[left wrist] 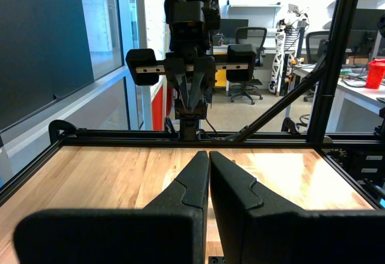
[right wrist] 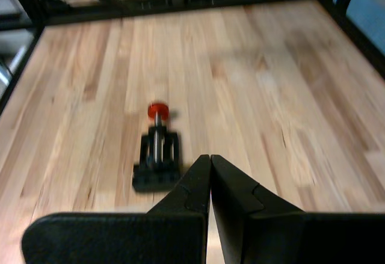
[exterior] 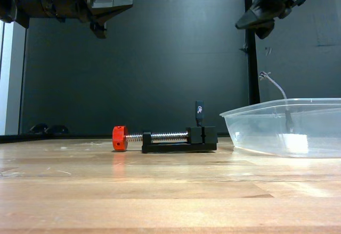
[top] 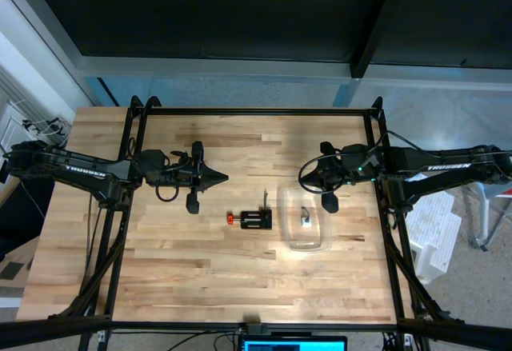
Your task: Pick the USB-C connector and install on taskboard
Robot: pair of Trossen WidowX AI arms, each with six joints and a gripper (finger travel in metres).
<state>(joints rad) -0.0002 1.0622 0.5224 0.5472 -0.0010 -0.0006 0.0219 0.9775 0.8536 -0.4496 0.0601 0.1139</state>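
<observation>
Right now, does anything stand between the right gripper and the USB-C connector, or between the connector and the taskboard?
The USB-C connector lies in the clear tray, so the tray's wall stands between it and the taskboard. Nothing visible blocks the shut right gripper, raised near the tray's far side. The shut left gripper hangs farther left.

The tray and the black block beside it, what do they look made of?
The tray looks like thin clear plastic; the background shows through its walls. The taskboard seems matte black metal or plastic, its screw shiny metal. Left gripper and right gripper hang shut above the table.
</observation>
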